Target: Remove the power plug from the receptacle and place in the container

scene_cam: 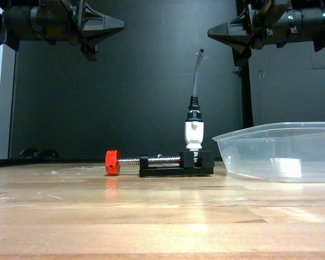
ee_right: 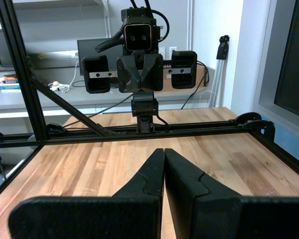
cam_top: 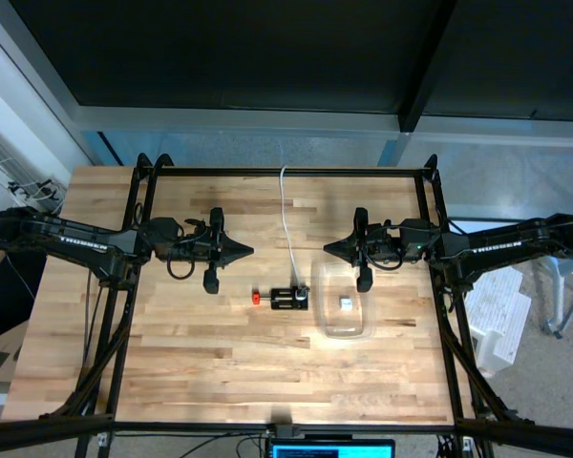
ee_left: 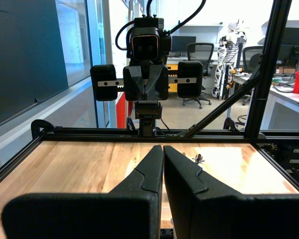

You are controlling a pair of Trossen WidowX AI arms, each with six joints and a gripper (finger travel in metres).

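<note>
Pale wooden table [scene_cam: 151,227], laid up in narrow strips, fills the foreground of my low view. On it stands a black screw clamp [scene_cam: 176,162] with a red-orange knob [scene_cam: 112,162] and a bare metal thread. A white socket [scene_cam: 194,134] stands upright in the clamp. The power plug [scene_cam: 193,111], black and stubby, is seated on top of the socket, with a grey cord [scene_cam: 195,73] rising above it.

Just beside the clamp, on its right, lies the container [scene_cam: 281,157], a clear, shallow plastic tub with rounded corners. My high view shows what the low one leaves unclear: one small white cube [cam_top: 345,302] lies on the tub's floor. From above, the cord reads as white, running from the table's far edge to the clamp.

The left gripper [cam_top: 246,252] and right gripper [cam_top: 329,250] hang above the table on either side of the cord, tips facing each other, well apart from the clamp. Only my wrist views settle the jaws: on each arm the black, wedge-shaped fingers are pressed together, grasping nothing.
</note>
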